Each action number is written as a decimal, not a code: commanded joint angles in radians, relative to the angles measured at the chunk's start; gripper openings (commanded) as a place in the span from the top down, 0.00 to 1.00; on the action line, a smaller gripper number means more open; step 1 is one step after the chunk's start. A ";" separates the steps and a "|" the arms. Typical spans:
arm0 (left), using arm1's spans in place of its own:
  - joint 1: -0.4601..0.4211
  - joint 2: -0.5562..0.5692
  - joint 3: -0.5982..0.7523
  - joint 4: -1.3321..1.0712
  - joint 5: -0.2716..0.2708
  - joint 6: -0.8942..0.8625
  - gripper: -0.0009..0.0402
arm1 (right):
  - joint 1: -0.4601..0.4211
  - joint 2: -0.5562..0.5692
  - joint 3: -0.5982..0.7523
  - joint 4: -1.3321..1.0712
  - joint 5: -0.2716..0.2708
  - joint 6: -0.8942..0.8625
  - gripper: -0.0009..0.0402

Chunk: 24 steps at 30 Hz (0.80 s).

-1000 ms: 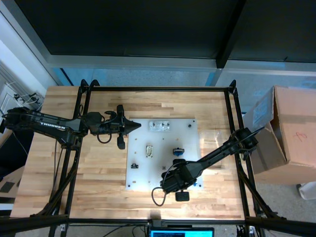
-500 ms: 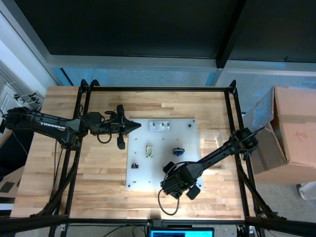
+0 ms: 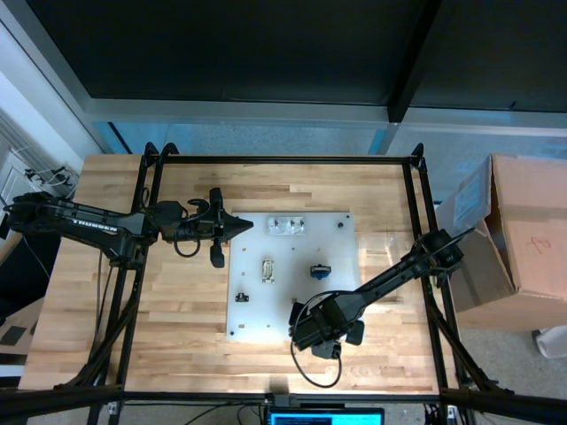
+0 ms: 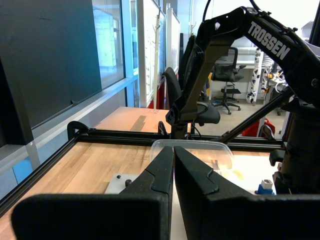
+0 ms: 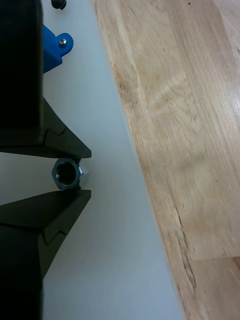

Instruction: Unfasten the M12 nut and place it in the container

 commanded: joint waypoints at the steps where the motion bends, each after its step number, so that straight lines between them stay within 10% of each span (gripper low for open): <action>1: 0.000 0.000 0.000 0.000 0.000 0.000 0.98 | 0.002 0.000 -0.001 0.003 0.005 0.001 0.95; 24: 0.000 0.000 0.000 0.000 0.000 0.000 0.98 | 0.016 -0.014 0.004 0.006 -0.006 0.005 0.42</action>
